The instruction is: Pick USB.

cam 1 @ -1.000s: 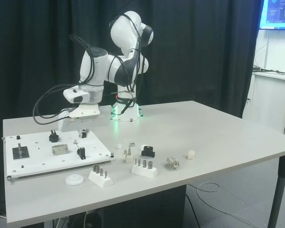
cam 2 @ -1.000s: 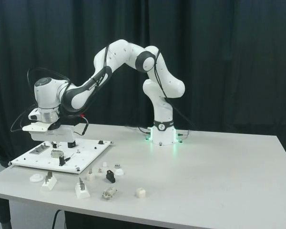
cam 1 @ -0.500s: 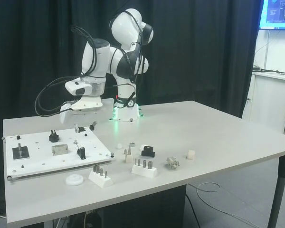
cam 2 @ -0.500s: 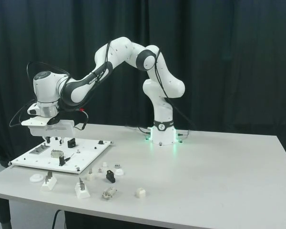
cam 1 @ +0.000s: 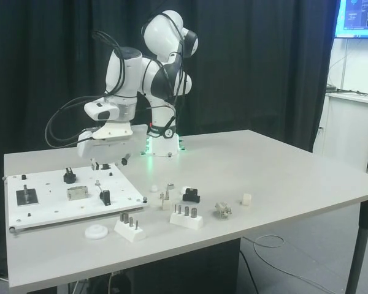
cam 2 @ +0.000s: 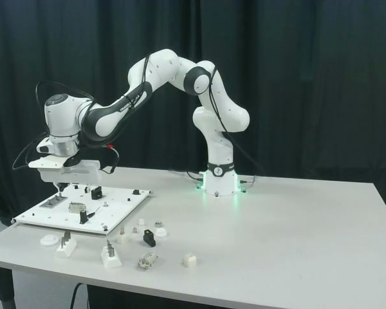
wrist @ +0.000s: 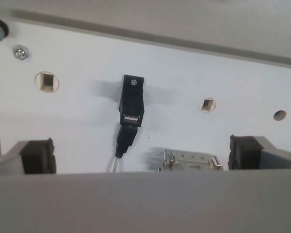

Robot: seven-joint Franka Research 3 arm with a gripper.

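- While the gripper (wrist: 136, 155) hangs above the white board (wrist: 77, 116), its two black fingertips (wrist: 38, 156) stand wide apart and hold nothing.
- USB plug (wrist: 125, 138) sits in a black socket block (wrist: 132, 99) on the board, between the fingertips in the wrist view, its pale cable (wrist: 115, 165) trailing off toward the camera.
- Judged: plug is light, stiff and small, with smooth sides that may slip; socket friction will resist a pull.
- Best hold looks like the black plug body just behind the socket, not the soft cable.
- Metal connector (wrist: 193, 161) lies near the plug; keep the fingertips off it.
- Board rests on the grey table (cam 1: 282, 165), near the corner far from the loose small parts (cam 1: 187, 211).
- Black curtain (cam 2: 309, 77) behind; a white cabinet (cam 1: 349, 128) stands off to one side.
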